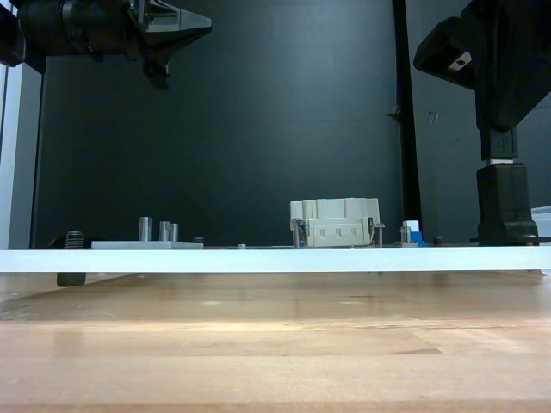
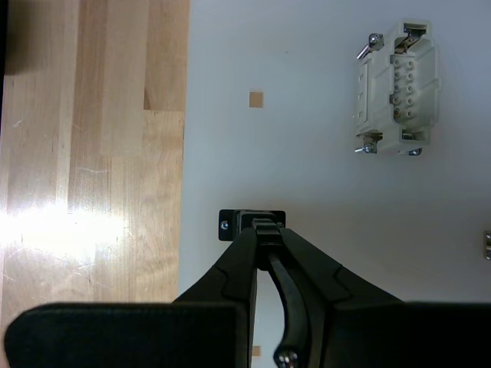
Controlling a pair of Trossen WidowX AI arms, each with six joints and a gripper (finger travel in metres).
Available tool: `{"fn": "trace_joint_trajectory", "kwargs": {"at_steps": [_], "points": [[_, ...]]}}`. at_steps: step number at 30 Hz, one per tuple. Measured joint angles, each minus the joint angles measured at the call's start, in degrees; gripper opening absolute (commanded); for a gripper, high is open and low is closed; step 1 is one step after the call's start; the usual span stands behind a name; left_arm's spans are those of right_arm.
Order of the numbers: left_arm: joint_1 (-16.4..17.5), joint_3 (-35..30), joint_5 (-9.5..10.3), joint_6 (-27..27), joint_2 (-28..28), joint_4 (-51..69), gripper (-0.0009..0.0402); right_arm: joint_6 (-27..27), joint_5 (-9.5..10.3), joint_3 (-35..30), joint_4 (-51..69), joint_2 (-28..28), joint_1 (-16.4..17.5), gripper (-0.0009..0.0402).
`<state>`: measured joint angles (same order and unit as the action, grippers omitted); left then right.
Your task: Pick the USB connector and install on taskboard
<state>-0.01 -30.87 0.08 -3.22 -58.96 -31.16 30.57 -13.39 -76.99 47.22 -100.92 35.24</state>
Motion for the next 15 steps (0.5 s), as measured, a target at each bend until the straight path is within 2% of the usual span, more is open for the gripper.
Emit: {"fn": "trace_joint_trajectory", "kwargs": {"at_steps": [4,6,15], "points": [[0.0,0.0,0.00,0.0,0.0,0.0,0.0000,0.0,0.07,0.0,0.0,0.0,0.0,0.0056],[0.0,0.0,0.00,0.0,0.0,0.0,0.0000,0.0,0.96,0.3,1.7,-0.1,0.0,0.0071],[0.0,0.0,-0.02,0.0,0.0,0.0,0.0000,0.0,0.46,0.2,0.5,0.2,0.1,0.0129]]}}
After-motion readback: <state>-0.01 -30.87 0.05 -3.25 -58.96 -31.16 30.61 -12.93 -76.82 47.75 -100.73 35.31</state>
